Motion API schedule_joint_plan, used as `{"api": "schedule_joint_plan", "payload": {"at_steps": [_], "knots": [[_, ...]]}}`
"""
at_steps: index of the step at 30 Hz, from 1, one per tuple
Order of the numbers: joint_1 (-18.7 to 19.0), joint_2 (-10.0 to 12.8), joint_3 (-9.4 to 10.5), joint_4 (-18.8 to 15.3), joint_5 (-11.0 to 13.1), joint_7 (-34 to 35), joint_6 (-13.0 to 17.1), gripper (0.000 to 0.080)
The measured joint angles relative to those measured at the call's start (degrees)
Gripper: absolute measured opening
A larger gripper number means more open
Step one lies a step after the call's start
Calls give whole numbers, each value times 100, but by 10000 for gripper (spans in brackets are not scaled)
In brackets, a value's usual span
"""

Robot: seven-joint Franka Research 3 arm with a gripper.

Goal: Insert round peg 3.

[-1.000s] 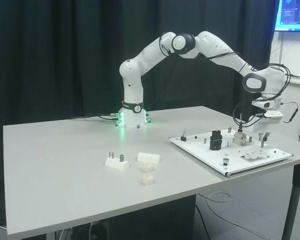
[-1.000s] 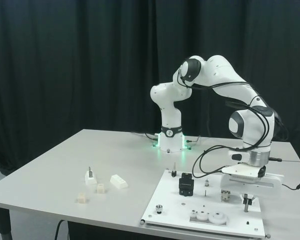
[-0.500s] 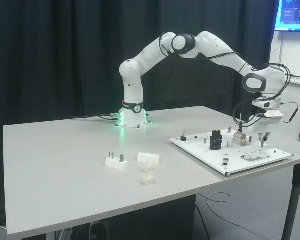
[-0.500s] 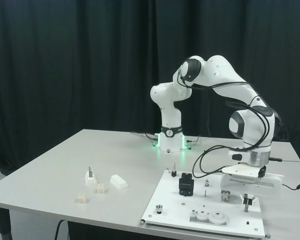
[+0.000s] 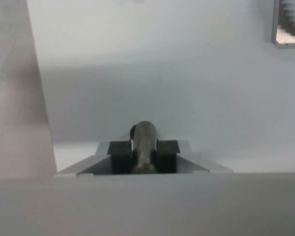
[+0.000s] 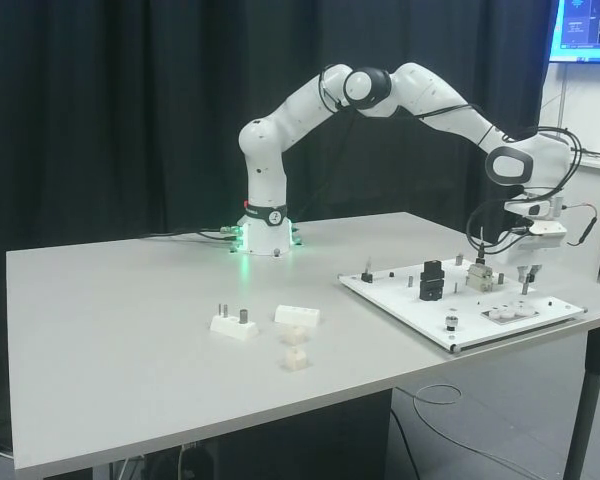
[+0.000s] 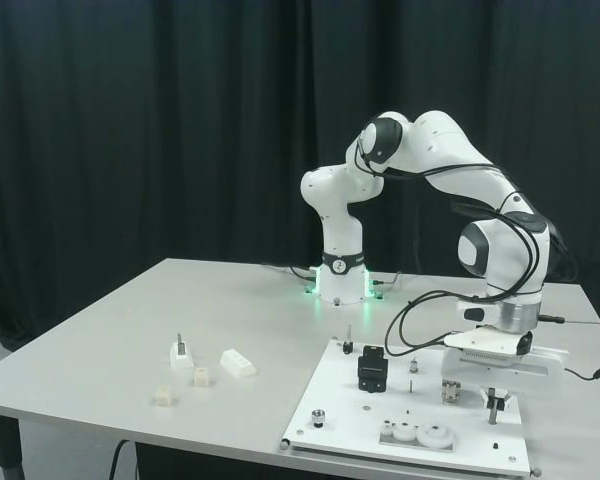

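Grey metal, the peg (image 5: 145, 146) looks stiff, smooth and light, likely slippery, best pinched high on its shaft as now. It hangs upright, clenched in the gripper (image 5: 144, 158), just above a dark hole in the white board (image 7: 320, 395) on the grey surface (image 6: 110, 300).

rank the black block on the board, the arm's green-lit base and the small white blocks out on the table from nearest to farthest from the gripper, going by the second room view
From the gripper, which grips a peg:
1. Black block: on the white board, a short way toward the middle of the table.
2. Arm's base: at the back of the table, beyond the board.
3. Small white blocks: off the board, on the far side of the table.
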Motion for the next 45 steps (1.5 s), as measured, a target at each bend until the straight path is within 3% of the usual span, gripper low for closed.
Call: {"api": "schedule_joint_plan", "payload": {"at_steps": [45], "knots": [[13,51,-44,81,9,102,-42,103]]}}
